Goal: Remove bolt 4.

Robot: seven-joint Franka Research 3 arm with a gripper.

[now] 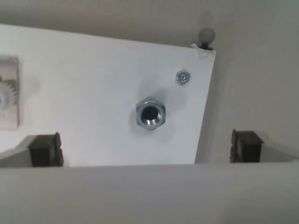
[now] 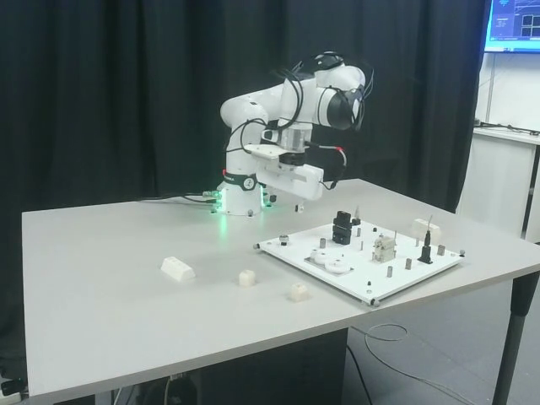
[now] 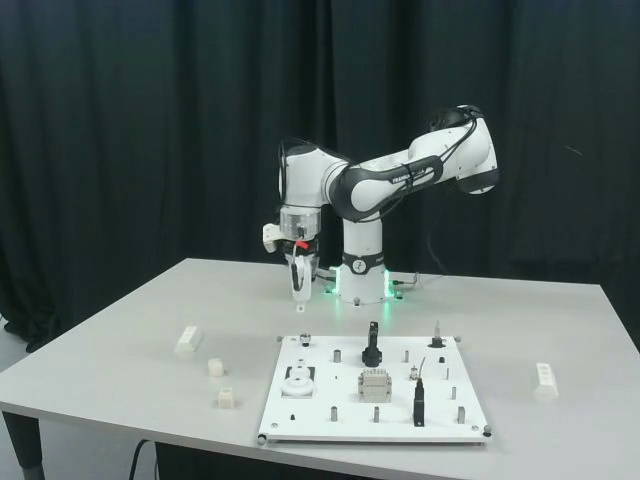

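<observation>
A grey hex-headed bolt (image 1: 150,113) with a dark hollow in its top stands near a corner of the white board (image 1: 84,70). A smaller bolt (image 1: 182,77) sits closer to that corner, beside a round-topped corner post (image 1: 206,36). My gripper (image 1: 145,148) hangs open above the board's corner with nothing between its black pads (image 1: 45,149). From the room, the gripper (image 3: 300,298) is well above the bolt (image 3: 305,340) at the board's far left corner. The first room view shows the gripper (image 2: 299,205) above the board (image 2: 363,274).
The board carries a white gear (image 2: 337,263), a black upright part (image 3: 371,352), a grey block (image 3: 375,386) and several small pegs. Three white blocks (image 3: 187,340) (image 3: 215,367) (image 3: 227,399) lie left of the board. Another white block (image 3: 545,380) lies to its right.
</observation>
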